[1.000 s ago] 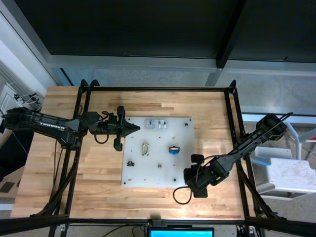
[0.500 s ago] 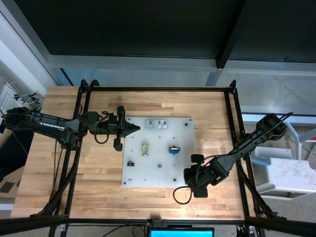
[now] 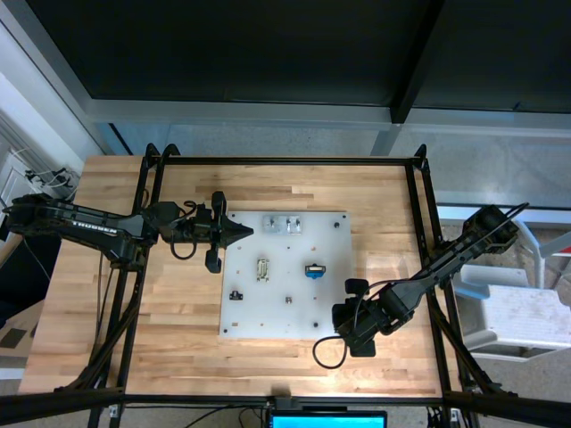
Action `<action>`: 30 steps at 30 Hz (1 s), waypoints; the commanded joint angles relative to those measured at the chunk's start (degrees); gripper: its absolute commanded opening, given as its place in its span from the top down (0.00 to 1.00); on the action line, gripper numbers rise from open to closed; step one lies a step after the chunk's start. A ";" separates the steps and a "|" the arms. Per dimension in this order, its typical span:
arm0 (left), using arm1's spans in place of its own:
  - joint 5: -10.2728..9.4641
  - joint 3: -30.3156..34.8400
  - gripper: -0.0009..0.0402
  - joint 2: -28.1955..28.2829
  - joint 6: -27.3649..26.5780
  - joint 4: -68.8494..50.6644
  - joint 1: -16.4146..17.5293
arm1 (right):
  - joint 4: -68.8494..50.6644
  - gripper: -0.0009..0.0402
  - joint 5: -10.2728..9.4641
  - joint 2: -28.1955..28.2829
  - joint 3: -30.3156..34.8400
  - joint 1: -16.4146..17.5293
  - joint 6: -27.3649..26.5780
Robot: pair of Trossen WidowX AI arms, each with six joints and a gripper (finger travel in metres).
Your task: Remove the rj45 connector and place it in the container
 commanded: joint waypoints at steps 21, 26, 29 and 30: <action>0.00 0.00 0.98 0.00 0.00 0.00 0.02 | 0.33 0.97 0.02 0.07 0.02 0.00 -0.15; 0.00 0.00 0.98 0.02 0.00 0.00 0.02 | 0.55 0.98 0.02 0.07 0.02 0.02 -0.17; 0.00 0.00 0.98 0.02 0.00 0.00 0.02 | 0.63 0.98 -0.02 0.07 0.02 0.04 -0.17; 0.00 0.00 0.98 0.00 0.00 0.00 0.02 | 0.63 0.98 -0.04 0.07 0.07 0.04 -0.17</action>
